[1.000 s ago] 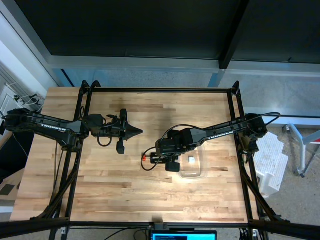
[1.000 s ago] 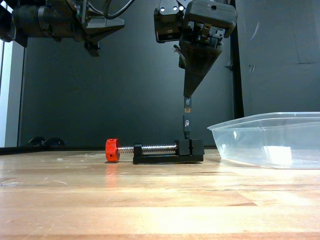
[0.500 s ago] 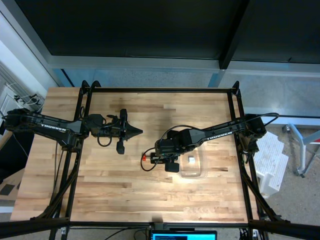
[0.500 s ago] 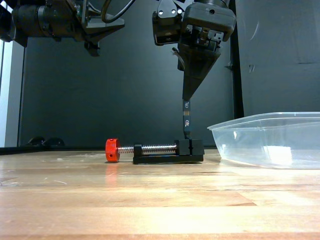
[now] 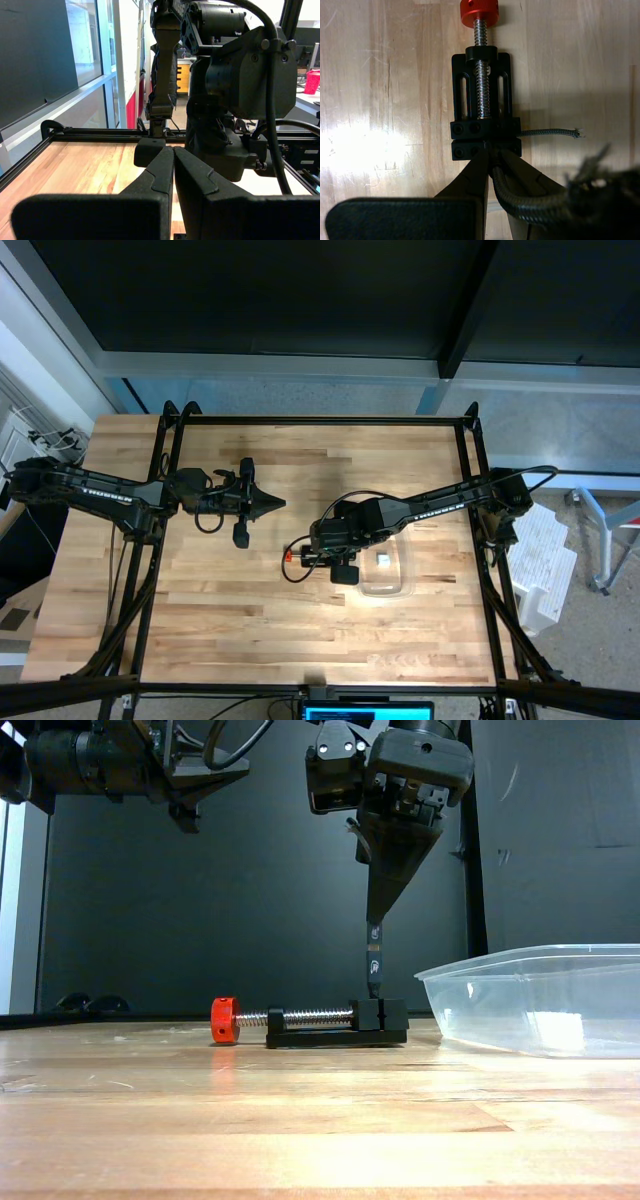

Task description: Pick the USB-C connector and install on taskboard

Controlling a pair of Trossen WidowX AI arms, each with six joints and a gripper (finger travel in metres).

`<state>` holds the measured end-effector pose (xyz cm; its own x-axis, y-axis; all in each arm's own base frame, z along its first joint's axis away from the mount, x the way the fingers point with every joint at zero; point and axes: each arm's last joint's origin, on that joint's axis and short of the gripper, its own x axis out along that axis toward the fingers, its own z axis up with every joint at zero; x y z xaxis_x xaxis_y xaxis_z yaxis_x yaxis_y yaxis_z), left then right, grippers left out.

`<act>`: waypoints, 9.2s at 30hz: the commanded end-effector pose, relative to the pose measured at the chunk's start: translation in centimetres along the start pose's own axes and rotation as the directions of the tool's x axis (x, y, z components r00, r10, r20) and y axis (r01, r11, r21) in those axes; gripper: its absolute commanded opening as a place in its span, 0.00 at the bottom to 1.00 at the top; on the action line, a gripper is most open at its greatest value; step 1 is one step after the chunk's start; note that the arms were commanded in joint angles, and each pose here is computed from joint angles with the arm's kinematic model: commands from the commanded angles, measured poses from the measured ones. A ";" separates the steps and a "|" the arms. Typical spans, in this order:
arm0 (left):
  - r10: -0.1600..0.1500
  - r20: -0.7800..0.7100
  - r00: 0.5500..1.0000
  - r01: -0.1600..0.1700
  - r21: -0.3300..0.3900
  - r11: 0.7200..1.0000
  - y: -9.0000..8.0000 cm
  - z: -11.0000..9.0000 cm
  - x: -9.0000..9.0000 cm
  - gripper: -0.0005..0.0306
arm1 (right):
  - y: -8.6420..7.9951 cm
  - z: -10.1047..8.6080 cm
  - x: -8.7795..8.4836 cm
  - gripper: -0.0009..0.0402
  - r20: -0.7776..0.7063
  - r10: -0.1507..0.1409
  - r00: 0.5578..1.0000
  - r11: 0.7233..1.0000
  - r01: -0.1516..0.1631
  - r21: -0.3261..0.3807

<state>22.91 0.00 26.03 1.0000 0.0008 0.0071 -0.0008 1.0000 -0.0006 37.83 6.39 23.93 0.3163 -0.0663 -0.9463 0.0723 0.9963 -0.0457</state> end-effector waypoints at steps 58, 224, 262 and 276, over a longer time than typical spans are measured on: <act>0.000 0.000 1.000 0.000 0.000 1.000 0.0 0.0 0.0 0.02 | -0.7 -0.9 -4.3 0.49 0.085 0.009 0.996 1.000 -0.011 0.016; 0.000 0.001 1.000 0.000 0.000 1.000 0.0 0.0 0.0 0.02 | -7.7 -13.9 -7.2 0.02 0.954 0.039 0.297 0.997 -0.074 -0.018; 0.000 0.001 1.000 0.000 0.000 1.000 0.0 0.0 0.0 0.02 | -7.7 -13.9 -7.1 0.02 0.953 0.039 0.300 0.997 -0.074 -0.017; 0.000 0.001 1.000 0.000 0.000 1.000 0.0 0.0 0.0 0.02 | -7.7 -13.9 -7.1 0.02 0.953 0.039 0.300 0.997 -0.074 -0.018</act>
<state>22.91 0.00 26.04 1.0000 0.0008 0.0074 -0.0008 1.0000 -0.0006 21.82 -0.09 26.57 0.9993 -0.0320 0.0185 0.0317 0.9993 0.0187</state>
